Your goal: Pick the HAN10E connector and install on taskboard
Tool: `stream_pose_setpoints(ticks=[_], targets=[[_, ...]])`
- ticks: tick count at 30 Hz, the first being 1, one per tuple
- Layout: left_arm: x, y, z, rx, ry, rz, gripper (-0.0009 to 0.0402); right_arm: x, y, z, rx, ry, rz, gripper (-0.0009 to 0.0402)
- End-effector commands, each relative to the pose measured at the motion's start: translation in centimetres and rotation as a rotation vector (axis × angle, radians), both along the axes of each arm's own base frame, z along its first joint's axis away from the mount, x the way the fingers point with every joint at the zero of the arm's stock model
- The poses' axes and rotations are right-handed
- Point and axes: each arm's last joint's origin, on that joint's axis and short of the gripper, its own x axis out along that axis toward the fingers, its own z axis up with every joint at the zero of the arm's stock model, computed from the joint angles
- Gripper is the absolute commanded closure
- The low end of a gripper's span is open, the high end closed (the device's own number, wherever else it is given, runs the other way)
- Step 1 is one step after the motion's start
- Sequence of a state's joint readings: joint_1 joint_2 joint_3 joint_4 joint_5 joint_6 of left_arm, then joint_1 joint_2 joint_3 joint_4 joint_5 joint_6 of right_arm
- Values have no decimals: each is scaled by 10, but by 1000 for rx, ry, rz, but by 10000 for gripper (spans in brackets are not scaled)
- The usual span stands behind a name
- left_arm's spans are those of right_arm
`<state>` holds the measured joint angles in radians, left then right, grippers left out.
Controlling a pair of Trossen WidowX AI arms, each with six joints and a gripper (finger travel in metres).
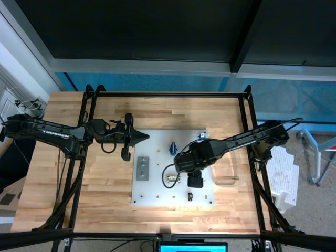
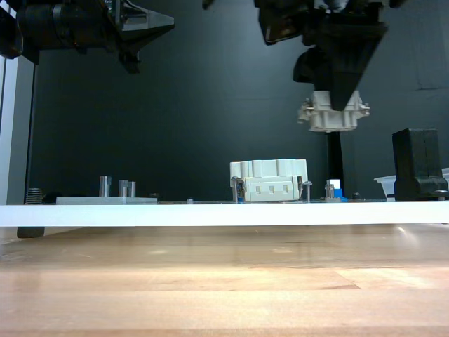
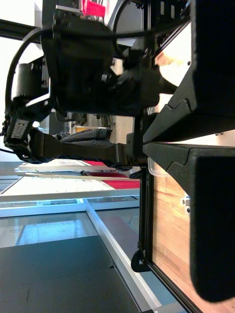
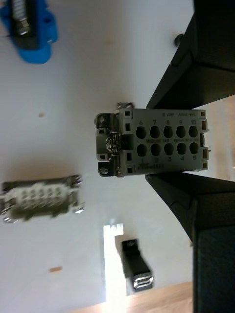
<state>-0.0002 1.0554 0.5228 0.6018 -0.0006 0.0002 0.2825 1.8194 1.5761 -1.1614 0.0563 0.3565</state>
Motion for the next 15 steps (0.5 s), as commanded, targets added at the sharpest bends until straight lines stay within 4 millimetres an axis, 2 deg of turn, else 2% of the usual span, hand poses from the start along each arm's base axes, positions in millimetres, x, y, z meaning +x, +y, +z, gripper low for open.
stream_pose_setpoints(ticks=[1,15], targets=[[0,0,0,0,0,0,392,11,5,-1,2,-7,3,389],[0,0,0,0,0,0,392,48,24,-14,4,-10,22,389]])
